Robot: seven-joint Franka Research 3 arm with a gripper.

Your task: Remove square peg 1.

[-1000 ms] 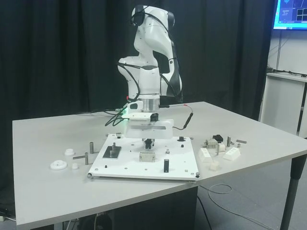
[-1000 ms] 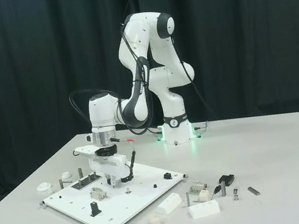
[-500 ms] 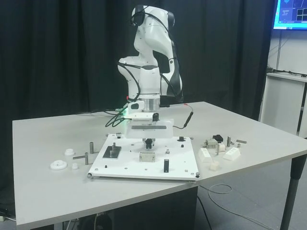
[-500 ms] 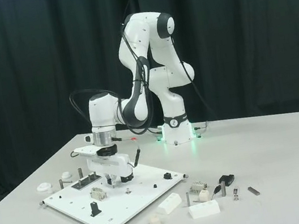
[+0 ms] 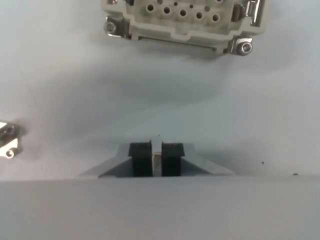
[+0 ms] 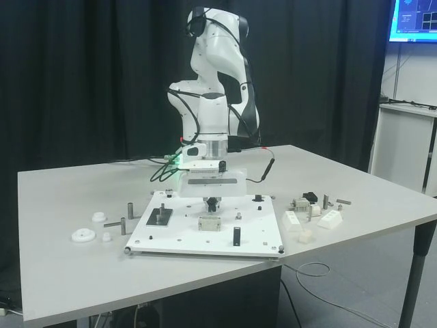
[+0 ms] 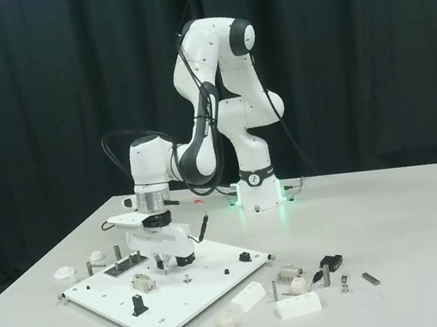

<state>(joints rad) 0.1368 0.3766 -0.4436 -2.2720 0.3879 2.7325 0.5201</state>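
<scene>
**A:** How does the gripper [image 5: 156, 159] stand?

**B:** Its two black, blocky fingers [image 5: 140, 158] are pressed in on a small grey metal piece, the square peg [image 5: 157, 160], of which only a sliver shows in the narrow gap between them. It hangs just above the white board [image 6: 184, 234], smooth and flat, dotted with small holes and screws.

**A:** What lies nearest?

**B:** A pale rectangular connector block [image 5: 183, 20], moulded plastic with rows of round pin holes and metal screws at its corners. In the first room view it sits on the board just nearer the camera than the gripper [image 6: 213, 203].

**A:** And further out?

**B:** A dark flat metal plate [image 6: 159, 216] to the left on the board, and a short black upright block [image 6: 236, 236] near the front edge. Off the board, on the matte grey tabletop [image 6: 68, 198], white toothed gear discs [image 6: 82, 236] and upright grey pins [image 6: 128, 207] lie to the left; white wedge-shaped blocks [image 6: 330, 219] and a small black part [image 6: 311, 196] lie to the right.

**A:** Any writing?

**B:** None that I can read.
</scene>
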